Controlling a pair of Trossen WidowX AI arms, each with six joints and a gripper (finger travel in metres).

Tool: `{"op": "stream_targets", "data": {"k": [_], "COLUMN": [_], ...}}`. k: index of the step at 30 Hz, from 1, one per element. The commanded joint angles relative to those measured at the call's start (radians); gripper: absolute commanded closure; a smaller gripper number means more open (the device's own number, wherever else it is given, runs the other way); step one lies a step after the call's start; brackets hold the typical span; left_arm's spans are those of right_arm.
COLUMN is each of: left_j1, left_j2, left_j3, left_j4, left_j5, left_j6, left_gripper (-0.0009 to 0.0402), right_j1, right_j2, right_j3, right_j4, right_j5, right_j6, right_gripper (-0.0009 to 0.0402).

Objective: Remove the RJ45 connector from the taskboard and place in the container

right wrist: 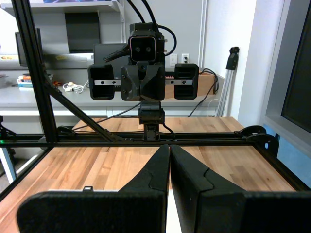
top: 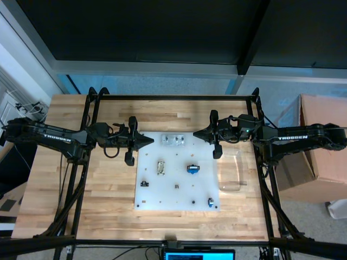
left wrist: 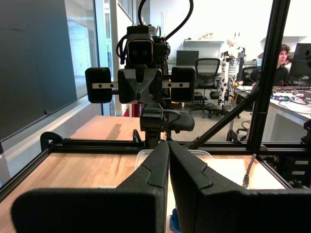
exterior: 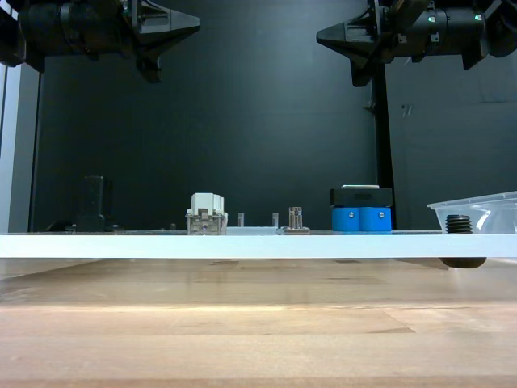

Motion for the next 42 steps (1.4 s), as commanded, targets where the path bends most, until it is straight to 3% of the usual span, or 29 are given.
{"op": "stream_targets", "data": {"k": [1, 12, 14, 18, 23, 33, 42], "left_j1": [0.0, 0.001, 0.0, 0.0, 0.0, 0.0, 0.0], "left_j2": [0.0, 0.0, 0.001, 0.001, 0.001, 0.001, 0.0], "left_j3": [0.0, 0.0, 0.0, 0.0, 0.0, 0.0, 0.0], "left_j4": [0.0, 0.0, 0.0, 0.0, 0.0, 0.0, 0.0], "left_j5": [0.0, 0.0, 0.0, 0.0, 0.0, 0.0, 0.0], "left_j6": [0.0, 0.0, 0.0, 0.0, 0.0, 0.0, 0.0], "left_gripper": [0.0393, 0.0393, 0.0393, 0.0393, 0.0393, 0.0393, 0.0393], "right_j1": [0.0, 0.001, 0.002, 0.007, 0.051, 0.249, 0.442], "right_j2": [0.0, 0.0, -0.004, -0.007, -0.005, 0.068, 0.151], "right_j3": [0.0, 0.0, 0.002, 0.059, 0.192, 0.423, 0.55], "right_j4": [0.0, 0.0, -0.004, -0.146, -0.502, -1.065, -1.31], "right_j5": [0.0, -0.001, -0.028, -0.018, 0.071, 0.238, 0.274], "right_j6": [0.0, 0.0, 0.004, 0.016, 0.019, 0.111, 0.31], "right_gripper": [0.0393, 0.0393, 0.0393, 0.0394, 0.0394, 0.0394, 0.0394]}}
